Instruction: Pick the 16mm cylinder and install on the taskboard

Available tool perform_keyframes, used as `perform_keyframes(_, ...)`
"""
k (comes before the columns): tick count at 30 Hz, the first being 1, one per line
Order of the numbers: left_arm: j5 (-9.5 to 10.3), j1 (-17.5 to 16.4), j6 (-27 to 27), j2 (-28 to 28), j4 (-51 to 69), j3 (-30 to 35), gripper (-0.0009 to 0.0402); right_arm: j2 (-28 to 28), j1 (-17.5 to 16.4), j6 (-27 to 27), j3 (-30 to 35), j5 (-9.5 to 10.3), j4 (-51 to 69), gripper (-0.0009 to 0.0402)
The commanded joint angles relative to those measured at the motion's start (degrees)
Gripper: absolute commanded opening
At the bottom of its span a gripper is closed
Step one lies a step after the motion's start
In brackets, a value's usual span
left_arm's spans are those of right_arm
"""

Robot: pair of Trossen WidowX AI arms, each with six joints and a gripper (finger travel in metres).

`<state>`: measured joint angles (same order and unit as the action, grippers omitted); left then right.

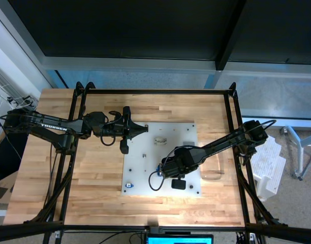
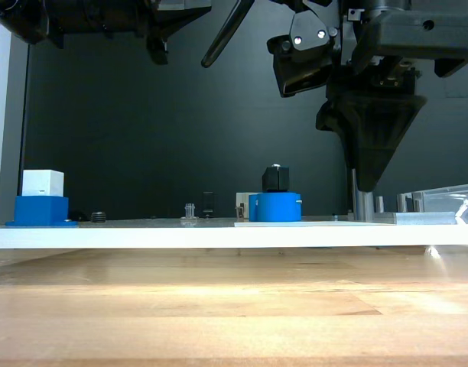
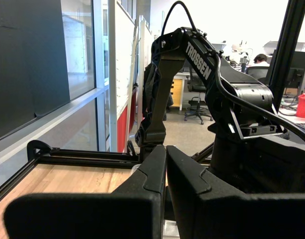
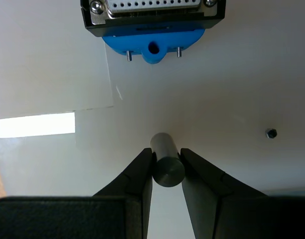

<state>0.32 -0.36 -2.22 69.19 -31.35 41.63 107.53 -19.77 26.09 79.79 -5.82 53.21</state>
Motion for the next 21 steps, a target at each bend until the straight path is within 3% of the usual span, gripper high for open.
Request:
perform_keyframes(1,-0.02,0.0,0.0,0.02,-0.02,0.0,0.0001,-0.02,0.02,0.04,-0.74,-0.13,-0.81,0.0007)
perform_keyframes(21,-0.02,0.0,0.02,0.02,-0.02,0.0,0.0001,-0.02,0.0,-0.04,-2.45,-0.15,-3.15,0.0021)
